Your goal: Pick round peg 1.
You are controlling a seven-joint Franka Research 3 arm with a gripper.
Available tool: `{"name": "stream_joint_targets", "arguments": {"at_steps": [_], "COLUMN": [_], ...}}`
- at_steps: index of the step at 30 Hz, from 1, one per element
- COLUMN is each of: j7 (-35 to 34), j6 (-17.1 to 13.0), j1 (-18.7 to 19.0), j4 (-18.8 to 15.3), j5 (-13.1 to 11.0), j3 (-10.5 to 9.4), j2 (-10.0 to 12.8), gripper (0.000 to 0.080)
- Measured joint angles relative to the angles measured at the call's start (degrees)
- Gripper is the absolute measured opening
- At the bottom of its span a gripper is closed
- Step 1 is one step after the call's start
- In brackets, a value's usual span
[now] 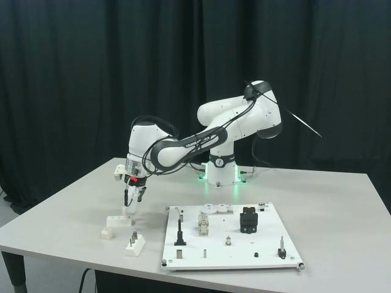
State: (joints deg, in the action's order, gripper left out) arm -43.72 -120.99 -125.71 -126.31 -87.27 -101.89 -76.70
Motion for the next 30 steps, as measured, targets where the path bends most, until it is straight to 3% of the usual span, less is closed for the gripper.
{"name": "stream_joint_targets", "arguments": {"at_steps": [2,3,8,9,16,17,18,30], "j7": [0.0,0.0,-0.01,-0.02,-0.04,-0.04,-0.04,-0.04], "j6": [-0.22,-0.37,-1.06,-1.08,-1.29,-1.36,-1.44,-2.21], "j1": [0.0,0.0,0.0,0.0,-0.04,-0.05,-0.06,-0.01], "j4": [0.05,0.08,0.17,0.18,0.23,0.24,0.25,0.44], "j5": [0.0,0.0,0.0,0.0,0.0,0.0,0.0,0.51], "j3": [-0.11,-0.19,-0.54,-0.55,-0.56,-0.56,-0.55,1.01], "j2": [-0.06,-0.07,-0.09,-0.1,-0.13,-0.13,-0.13,-0.09], "gripper": [0.0686,0.0493,0.0493,0.0323,0.0323,0.014,0.0038,0.0018]}}
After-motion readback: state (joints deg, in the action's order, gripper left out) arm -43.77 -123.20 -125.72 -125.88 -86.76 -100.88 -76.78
